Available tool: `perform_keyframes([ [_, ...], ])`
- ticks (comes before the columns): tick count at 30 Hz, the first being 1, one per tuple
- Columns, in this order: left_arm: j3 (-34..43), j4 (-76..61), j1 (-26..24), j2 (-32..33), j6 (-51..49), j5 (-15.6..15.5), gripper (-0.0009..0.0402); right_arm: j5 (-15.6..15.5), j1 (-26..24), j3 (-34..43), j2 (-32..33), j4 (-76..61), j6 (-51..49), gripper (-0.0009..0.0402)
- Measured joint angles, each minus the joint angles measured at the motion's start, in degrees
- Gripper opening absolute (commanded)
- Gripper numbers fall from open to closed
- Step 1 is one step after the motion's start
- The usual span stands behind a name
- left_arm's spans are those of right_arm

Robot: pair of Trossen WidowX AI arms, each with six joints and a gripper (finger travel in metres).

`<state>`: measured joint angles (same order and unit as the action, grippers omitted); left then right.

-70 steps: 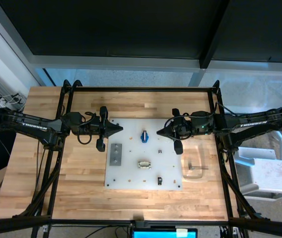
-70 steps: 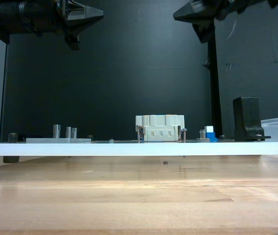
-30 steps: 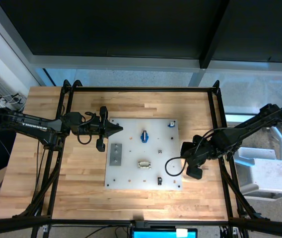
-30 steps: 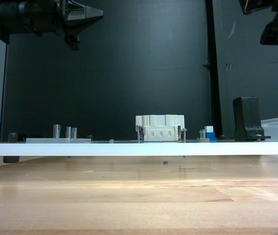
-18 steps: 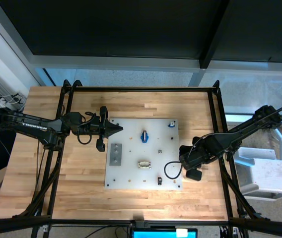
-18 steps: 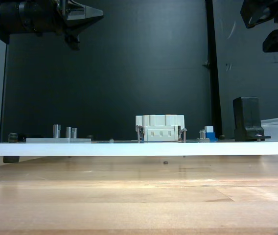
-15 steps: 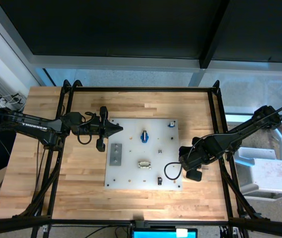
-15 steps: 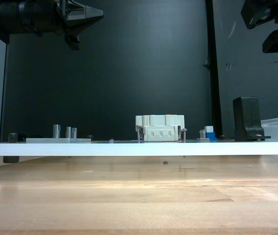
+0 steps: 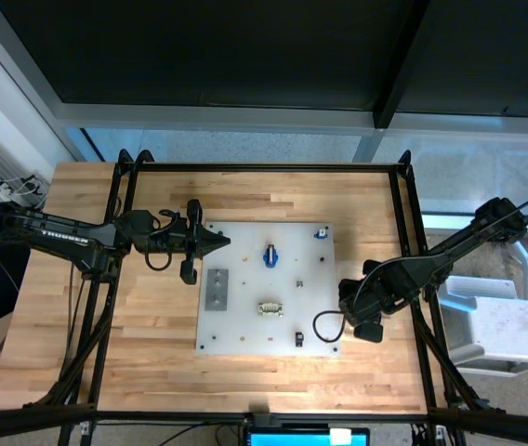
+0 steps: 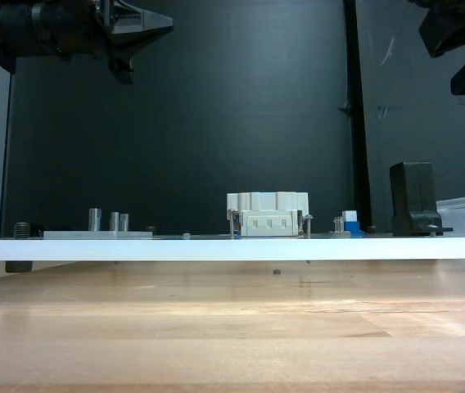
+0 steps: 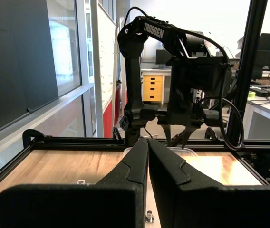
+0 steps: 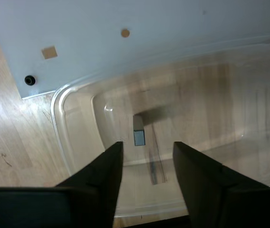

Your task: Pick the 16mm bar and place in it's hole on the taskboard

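Bar (image 12: 139, 130) loose in tray (image 12: 80, 137) under spread R gripper (image 12: 147, 145); L gripper (image 11: 148, 142) over board (image 9: 245, 316).

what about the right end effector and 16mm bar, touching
Apart. Right wrist view: the open right end effector hangs above the clear tray; the 16mm bar lies free on its floor.

The bar (image 12: 139, 130) is a short, grey metal piece lying free on the floor of a clear tray (image 12: 59, 102), just beside the white board (image 9: 245, 316) and clear of any seat on it. Its hole cannot be picked out. The right gripper (image 12: 144, 148) hangs above the bar with fingers parted, not touching it. The left gripper (image 9: 224, 241), fingers together, is well apart, over the board's far left corner.
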<state>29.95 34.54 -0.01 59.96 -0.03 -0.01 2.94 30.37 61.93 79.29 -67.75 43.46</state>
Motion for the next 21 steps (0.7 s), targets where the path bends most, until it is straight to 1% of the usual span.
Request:
perform_keyframes([
  [4, 0.0, 0.0, 0.0, 0.0, 0.0, 0.0, 0.0, 0.0, 1.0, -1.7, 0.0, 1.8, 1.0, 0.0215],
  [8, 0.0, 0.0, 0.0, 0.0, 0.0, 0.0, 0.0, 0.5, 1.2, -2.8, 0.0, 2.3, 1.0, 0.023],
  [21, 0.0, 0.0, 0.0, 0.0, 0.0, 0.0, 0.0, 0.0, 2.0, -8.7, 0.0, 7.8, 0.1, 0.0232],
])
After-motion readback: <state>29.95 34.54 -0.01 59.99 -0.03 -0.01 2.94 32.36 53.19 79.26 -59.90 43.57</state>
